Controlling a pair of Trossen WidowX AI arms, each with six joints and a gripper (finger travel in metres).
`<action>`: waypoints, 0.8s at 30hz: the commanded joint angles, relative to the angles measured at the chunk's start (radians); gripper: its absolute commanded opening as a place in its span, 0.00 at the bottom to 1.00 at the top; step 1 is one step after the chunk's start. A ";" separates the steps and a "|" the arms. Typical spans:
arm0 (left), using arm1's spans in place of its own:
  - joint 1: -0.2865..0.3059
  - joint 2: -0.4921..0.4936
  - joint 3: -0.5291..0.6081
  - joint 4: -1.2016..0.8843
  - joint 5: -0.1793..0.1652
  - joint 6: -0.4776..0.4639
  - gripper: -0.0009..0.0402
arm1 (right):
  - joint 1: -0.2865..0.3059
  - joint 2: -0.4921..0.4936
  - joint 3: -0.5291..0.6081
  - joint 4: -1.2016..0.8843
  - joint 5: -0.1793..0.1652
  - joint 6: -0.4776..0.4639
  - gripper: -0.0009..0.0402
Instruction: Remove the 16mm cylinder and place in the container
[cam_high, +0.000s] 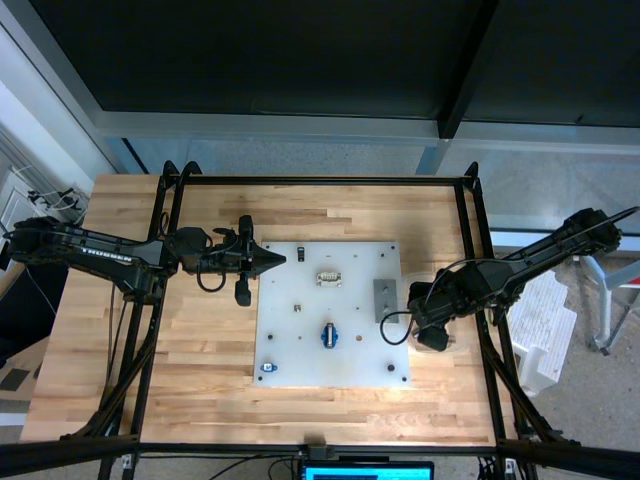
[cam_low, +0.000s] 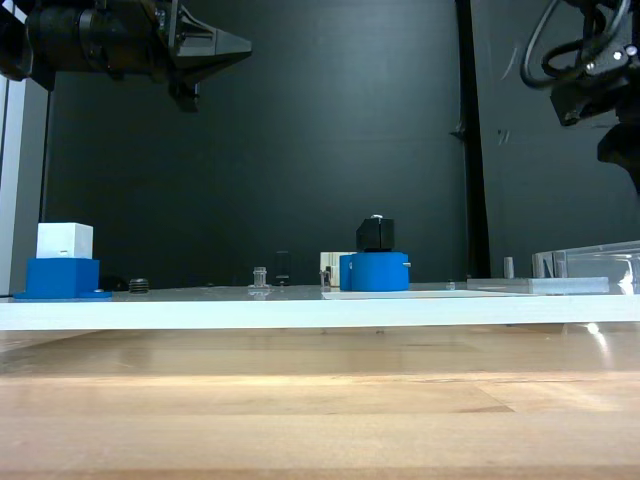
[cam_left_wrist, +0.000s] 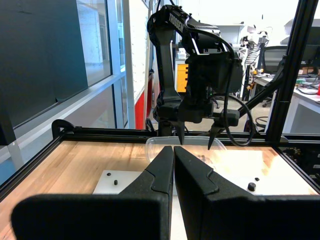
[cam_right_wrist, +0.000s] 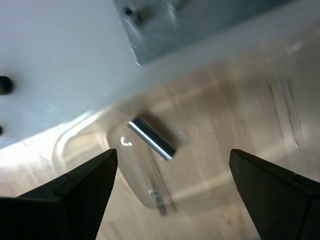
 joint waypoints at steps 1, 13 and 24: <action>0.000 0.000 0.000 0.000 0.000 0.000 0.02 | -0.013 -0.004 0.000 0.048 0.012 -0.053 0.72; 0.000 0.000 0.000 0.000 0.000 0.000 0.02 | -0.118 -0.047 0.000 0.332 0.079 -0.379 0.30; 0.000 0.000 0.000 0.000 0.000 0.000 0.02 | -0.262 -0.050 0.000 0.739 0.050 -0.662 0.04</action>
